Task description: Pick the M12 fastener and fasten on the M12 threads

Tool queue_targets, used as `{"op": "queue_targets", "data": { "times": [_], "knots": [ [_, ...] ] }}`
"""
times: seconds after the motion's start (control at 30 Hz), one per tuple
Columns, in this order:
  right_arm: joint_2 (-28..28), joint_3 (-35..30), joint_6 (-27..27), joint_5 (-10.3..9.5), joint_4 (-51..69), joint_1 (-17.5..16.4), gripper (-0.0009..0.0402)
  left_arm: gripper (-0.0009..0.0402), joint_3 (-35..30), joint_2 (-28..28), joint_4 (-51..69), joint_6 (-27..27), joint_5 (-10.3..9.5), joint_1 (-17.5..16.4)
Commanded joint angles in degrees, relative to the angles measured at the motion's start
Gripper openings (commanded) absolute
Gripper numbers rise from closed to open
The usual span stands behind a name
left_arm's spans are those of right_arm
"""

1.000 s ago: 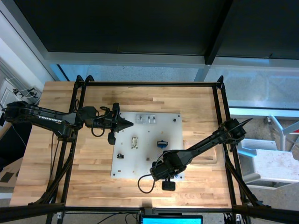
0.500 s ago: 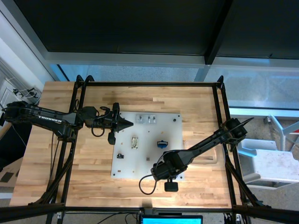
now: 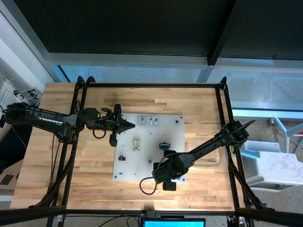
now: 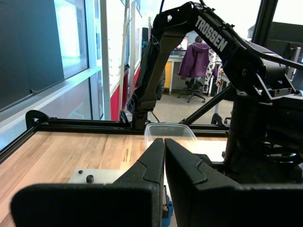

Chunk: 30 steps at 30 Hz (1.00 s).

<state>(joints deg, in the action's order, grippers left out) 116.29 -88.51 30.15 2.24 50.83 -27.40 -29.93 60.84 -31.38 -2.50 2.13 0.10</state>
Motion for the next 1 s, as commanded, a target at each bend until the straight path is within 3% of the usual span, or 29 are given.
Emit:
{"op": "queue_targets", "data": {
  "times": [0.03,0.07,0.1,0.17,0.33,0.47,0.7,1.0],
  "knots": [
    [-0.42,-0.59,-1.73,-13.31,-0.15,0.04,0.0000,0.0000,-0.02,0.02,0.02,0.02,0.02,-0.02],
    [-0.50,-0.68,-2.40,-16.24,-0.17,0.02,0.0000,0.0000,-0.02,0.02,0.00,0.02,0.02,-0.02],
    [-0.70,-0.68,-2.80,-17.42,-0.09,0.02,0.0000,0.0000,-0.02,0.02,0.00,0.02,0.02,0.00],
    [-0.92,-0.68,-2.97,-16.17,0.33,0.02,0.0000,0.0000,-0.02,0.02,0.02,0.02,0.02,-0.02],
    [-1.01,-0.66,-2.19,-9.16,1.62,0.02,0.0000,0.0000,-0.02,0.02,0.02,0.02,0.02,0.00],
    [-1.40,-0.68,-1.86,-5.49,1.57,0.04,0.0000,0.0000,-0.02,0.02,0.00,0.02,0.02,-0.02],
    [-1.42,-0.63,-1.68,6.34,1.40,0.11,0.0000,0.0000,-0.02,0.02,0.00,0.02,0.00,-0.02],
    [0.39,-0.35,-1.70,6.60,-0.35,0.09,0.0000,0.0000,-0.02,0.02,0.02,0.02,0.02,-0.02]
  ]
}}
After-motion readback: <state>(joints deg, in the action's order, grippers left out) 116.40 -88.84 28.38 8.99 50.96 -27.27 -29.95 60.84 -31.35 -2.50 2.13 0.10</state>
